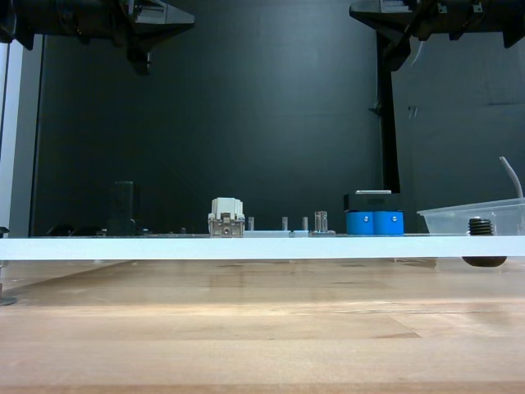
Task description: Pick the RJ45 connector and install on the taskboard
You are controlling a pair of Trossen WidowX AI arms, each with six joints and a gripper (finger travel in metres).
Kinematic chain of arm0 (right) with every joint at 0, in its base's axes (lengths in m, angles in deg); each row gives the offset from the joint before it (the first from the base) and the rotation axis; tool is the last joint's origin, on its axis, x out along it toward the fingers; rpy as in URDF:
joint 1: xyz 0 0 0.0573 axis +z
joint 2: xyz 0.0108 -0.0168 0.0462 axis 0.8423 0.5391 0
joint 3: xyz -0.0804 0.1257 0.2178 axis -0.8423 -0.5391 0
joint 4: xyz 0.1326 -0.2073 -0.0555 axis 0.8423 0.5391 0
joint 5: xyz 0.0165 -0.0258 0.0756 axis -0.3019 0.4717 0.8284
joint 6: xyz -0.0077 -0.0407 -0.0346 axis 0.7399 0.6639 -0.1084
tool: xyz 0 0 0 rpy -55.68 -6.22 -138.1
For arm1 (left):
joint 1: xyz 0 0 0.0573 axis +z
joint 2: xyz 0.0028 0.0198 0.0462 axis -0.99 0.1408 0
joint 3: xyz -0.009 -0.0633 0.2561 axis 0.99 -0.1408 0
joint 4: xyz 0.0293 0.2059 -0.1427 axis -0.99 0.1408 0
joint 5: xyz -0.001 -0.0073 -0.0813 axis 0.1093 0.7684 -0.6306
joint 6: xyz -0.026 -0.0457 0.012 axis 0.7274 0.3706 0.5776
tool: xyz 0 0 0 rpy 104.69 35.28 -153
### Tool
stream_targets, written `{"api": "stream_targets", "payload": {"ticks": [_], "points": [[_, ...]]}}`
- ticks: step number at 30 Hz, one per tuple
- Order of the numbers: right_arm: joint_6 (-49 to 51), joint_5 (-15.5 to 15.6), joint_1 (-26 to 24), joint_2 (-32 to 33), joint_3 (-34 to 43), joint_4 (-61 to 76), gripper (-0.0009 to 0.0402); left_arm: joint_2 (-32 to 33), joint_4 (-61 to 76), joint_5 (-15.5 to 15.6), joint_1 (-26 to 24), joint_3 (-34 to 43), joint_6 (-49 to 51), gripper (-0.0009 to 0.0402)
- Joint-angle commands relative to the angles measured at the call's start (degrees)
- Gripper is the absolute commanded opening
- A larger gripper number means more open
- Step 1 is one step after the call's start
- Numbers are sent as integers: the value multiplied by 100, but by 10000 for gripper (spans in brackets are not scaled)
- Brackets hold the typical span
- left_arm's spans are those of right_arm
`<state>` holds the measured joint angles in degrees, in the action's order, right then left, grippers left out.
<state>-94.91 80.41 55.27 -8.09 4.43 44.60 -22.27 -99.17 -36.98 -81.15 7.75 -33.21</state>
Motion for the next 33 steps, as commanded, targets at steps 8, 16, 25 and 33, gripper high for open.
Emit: {"api": "stream_targets", "payload": {"ticks": [8,16,25,33], "points": [[0,-2,0,0,0,22,0,2,-2,0,-2,0,-2,0],[2,-4,0,0,0,24,0,2,-2,0,0,0,-2,0],[57,20,15,-52,531,2009,0,2,-2,0,0,0,-2,0],[378,254,26,-52,1641,5272,0,2,-2,0,-2,0,-2,0]]}}
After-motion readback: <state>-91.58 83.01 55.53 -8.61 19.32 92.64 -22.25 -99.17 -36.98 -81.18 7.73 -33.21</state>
